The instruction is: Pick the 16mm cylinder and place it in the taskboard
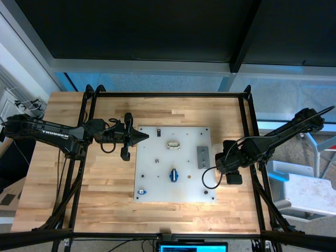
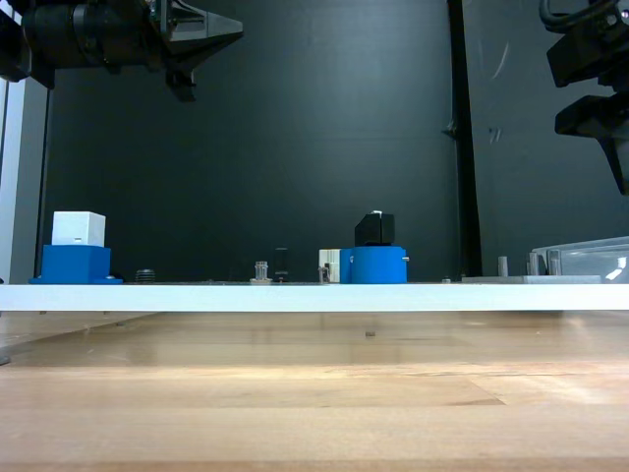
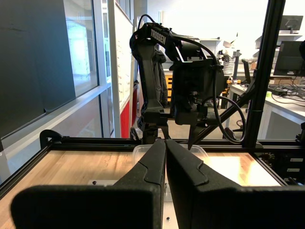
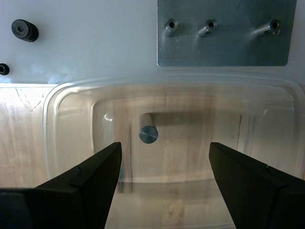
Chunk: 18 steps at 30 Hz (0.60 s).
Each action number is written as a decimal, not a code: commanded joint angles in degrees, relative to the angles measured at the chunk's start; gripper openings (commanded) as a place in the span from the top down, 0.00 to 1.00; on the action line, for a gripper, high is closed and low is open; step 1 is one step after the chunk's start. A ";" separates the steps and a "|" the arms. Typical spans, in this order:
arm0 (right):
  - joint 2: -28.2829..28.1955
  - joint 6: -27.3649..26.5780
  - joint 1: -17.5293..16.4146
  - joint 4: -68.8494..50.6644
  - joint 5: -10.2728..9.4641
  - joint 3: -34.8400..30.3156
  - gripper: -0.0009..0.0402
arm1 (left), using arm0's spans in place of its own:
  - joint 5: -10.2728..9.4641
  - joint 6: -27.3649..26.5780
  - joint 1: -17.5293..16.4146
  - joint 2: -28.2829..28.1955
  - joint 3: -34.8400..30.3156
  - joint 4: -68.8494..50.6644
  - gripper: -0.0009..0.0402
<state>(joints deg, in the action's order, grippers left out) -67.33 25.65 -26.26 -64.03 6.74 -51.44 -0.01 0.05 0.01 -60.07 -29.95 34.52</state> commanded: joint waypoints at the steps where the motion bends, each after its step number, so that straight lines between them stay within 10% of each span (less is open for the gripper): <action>1: 0.02 0.09 -0.15 0.55 1.29 0.59 0.36 | 0.02 -0.02 0.00 -0.02 0.00 0.00 0.98; 18: 0.02 1.44 -1.18 7.32 1.22 6.43 0.36 | 0.02 0.00 0.00 -0.02 0.00 0.00 0.98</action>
<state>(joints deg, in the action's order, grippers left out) -67.33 26.79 -27.40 -57.45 7.97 -45.47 -0.01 0.03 0.01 -60.07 -29.95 34.52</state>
